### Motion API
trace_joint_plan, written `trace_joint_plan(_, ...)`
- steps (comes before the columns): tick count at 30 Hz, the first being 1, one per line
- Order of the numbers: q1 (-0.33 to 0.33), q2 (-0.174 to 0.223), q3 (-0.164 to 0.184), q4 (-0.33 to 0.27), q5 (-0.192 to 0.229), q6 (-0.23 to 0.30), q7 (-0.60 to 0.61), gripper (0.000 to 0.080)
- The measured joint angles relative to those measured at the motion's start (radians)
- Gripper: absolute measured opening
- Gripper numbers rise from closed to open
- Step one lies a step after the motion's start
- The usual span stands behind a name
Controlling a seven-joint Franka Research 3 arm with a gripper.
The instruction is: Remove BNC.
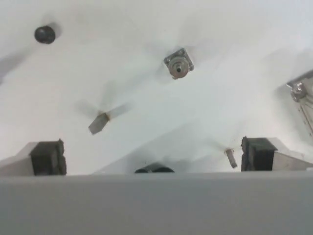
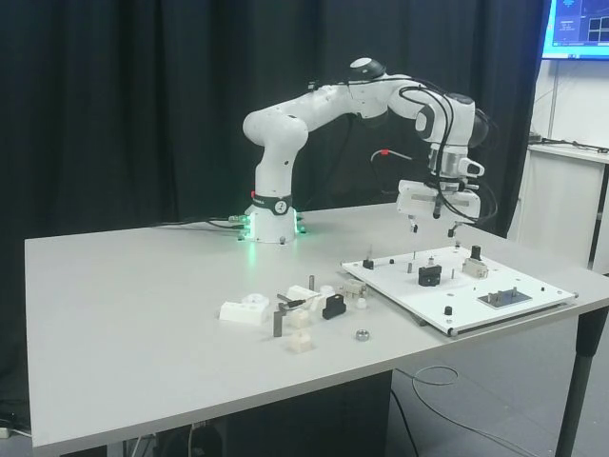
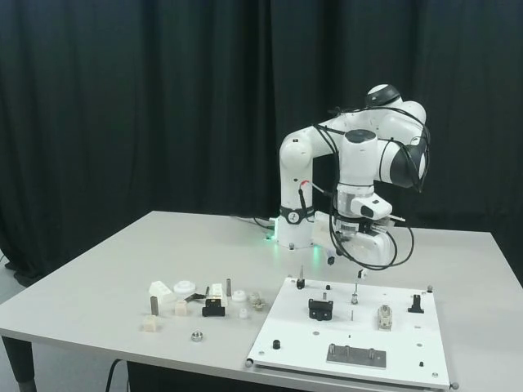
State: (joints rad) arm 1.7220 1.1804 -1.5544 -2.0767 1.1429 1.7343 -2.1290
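Observation:
The BNC connector (image 1: pixel 178 63), a small grey socket on a square flange, stands upright on the white board (image 1: pixel 146 88). In the room views it is a short grey stub (image 3: pixel 354 299) near the board's back middle (image 2: pixel 430 260). My gripper (image 1: pixel 152 155) hangs open above the board with nothing between its black pads (image 1: pixel 46 157). It hovers over the board's back part (image 2: pixel 433 227), a little above and behind the BNC (image 3: pixel 359 273), touching nothing.
On the board (image 3: pixel 409 359) stand a black block (image 3: pixel 320 309), a grey plug (image 3: pixel 384 317), a black clip (image 3: pixel 416 304), a grey plate (image 3: pixel 355 354), thin posts (image 1: pixel 100 122) and a black knob (image 1: pixel 44 34). Several loose white and black parts (image 2: pixel 295 309) lie left of the board.

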Motion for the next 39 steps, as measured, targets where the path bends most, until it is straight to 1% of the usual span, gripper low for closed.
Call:
trace_joint_plan(5, 0.005, 0.000, -0.021, 0.001, 0.000, -0.022, 0.038, 0.0800)
trace_joint_plan(10, 0.010, 0.000, -0.046, 0.001, -0.004, -0.059, 0.152, 0.0800)
trace_joint_plan(16, 0.020, 0.000, -0.075, 0.001, -0.022, -0.096, 0.355, 0.0800)
trace_joint_plan(19, 0.025, 0.000, -0.088, 0.001, -0.028, -0.110, 0.487, 0.0800)
trace_joint_plan(21, 0.028, 0.000, -0.096, 0.001, -0.032, -0.116, 0.574, 0.0800)
trace_joint_plan(24, 0.032, 0.000, -0.104, 0.001, -0.037, -0.120, 0.658, 0.0800)
trace_joint_plan(27, 0.036, 0.000, -0.111, 0.000, -0.040, -0.123, 0.699, 0.0800)
trace_joint_plan(35, 0.039, 0.000, -0.118, -0.003, -0.040, -0.125, 0.750, 0.0800)
trace_joint_plan(39, 0.038, 0.000, -0.118, -0.005, -0.037, -0.125, 0.815, 0.0800)
